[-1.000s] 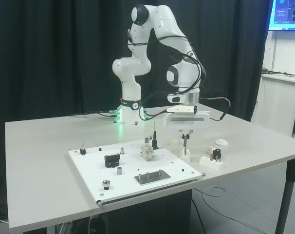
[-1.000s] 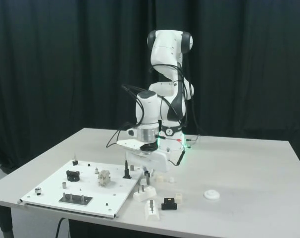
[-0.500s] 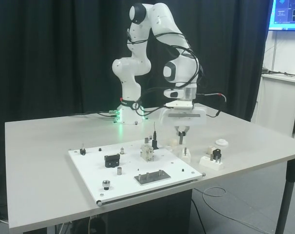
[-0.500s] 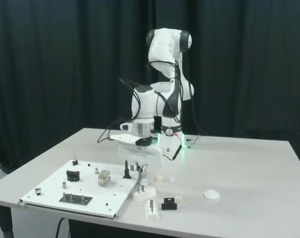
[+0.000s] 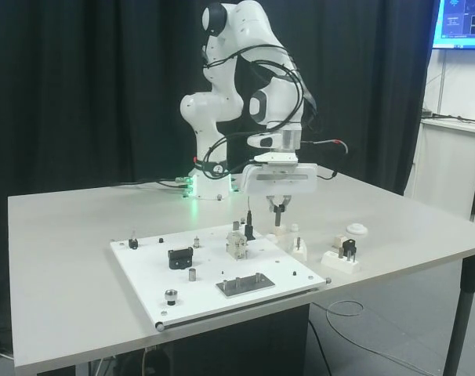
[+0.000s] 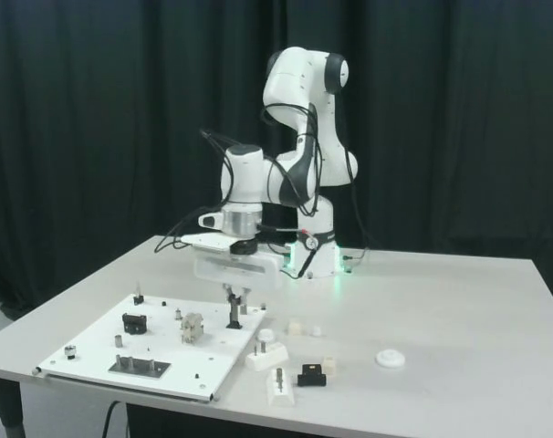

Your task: Insert square peg 3.

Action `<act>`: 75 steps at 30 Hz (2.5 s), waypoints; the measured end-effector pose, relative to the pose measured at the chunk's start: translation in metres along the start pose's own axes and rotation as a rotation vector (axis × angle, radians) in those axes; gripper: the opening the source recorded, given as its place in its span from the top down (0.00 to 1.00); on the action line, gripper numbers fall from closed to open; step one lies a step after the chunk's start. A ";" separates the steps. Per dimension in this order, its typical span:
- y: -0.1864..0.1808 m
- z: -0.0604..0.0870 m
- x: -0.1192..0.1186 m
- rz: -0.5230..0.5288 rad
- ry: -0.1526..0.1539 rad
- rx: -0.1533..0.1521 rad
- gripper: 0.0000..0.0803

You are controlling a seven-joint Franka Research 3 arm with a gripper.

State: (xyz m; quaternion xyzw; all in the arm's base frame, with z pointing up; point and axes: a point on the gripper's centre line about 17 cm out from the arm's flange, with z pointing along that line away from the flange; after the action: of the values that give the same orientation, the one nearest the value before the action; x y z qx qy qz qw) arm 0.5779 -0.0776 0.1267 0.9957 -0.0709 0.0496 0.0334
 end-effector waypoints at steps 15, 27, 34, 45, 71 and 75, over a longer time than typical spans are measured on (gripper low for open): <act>0.027 0.007 0.002 -0.128 -0.003 -0.004 0.86; 0.036 0.032 0.009 -0.141 0.004 0.001 0.86; 0.037 0.043 0.010 -0.151 -0.002 0.014 0.86; 0.037 0.050 0.009 -0.157 -0.009 0.024 0.86; 0.039 0.056 -0.001 -0.175 -0.040 0.032 0.86; 0.039 0.056 -0.001 -0.175 -0.041 0.033 0.86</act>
State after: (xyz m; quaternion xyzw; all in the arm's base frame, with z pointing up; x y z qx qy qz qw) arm 0.5763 -0.1201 0.0731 0.9993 0.0163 0.0271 0.0195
